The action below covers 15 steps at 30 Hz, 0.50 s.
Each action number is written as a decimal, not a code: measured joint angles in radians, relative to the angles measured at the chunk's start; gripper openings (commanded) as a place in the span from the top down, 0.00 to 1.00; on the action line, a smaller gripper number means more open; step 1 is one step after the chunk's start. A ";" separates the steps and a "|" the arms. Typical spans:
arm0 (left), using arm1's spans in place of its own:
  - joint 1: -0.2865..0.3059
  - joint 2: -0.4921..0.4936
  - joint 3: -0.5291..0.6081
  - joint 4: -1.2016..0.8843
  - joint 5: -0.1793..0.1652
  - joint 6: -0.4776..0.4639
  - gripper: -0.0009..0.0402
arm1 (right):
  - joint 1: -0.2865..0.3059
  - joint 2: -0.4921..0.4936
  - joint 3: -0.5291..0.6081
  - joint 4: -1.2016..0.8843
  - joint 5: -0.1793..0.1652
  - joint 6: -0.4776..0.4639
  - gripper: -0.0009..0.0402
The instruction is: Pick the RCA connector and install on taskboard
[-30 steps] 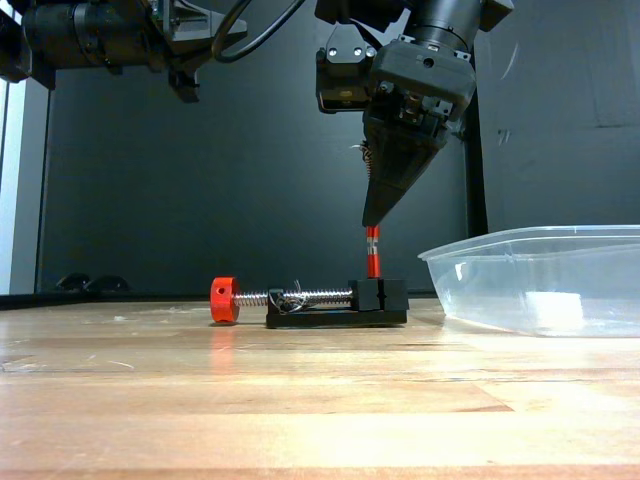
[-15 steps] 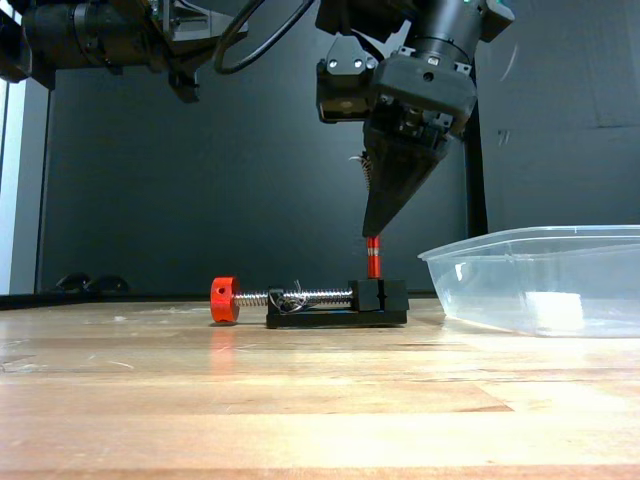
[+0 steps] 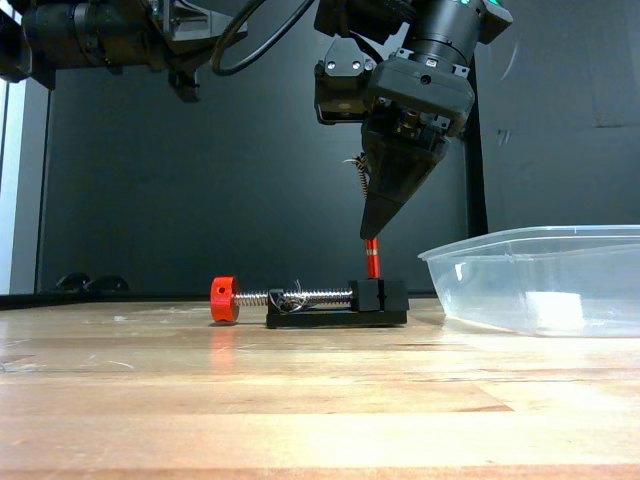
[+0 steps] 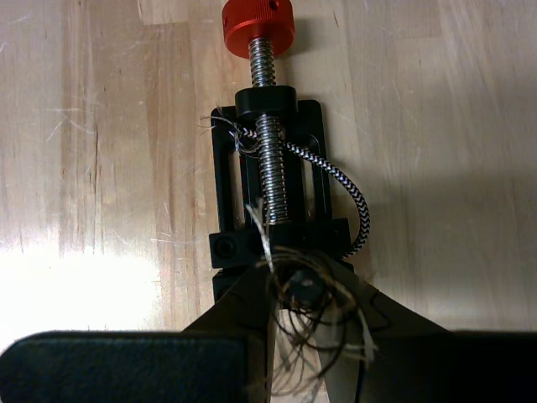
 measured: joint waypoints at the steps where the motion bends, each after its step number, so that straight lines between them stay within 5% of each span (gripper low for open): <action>1: 0.000 0.000 0.000 0.000 0.000 0.000 0.98 | 0.000 -0.001 0.000 0.000 0.000 0.000 0.90; 15: 0.000 0.000 0.000 0.000 0.000 0.000 0.98 | -0.002 -0.042 -0.004 -0.014 0.005 -0.001 0.65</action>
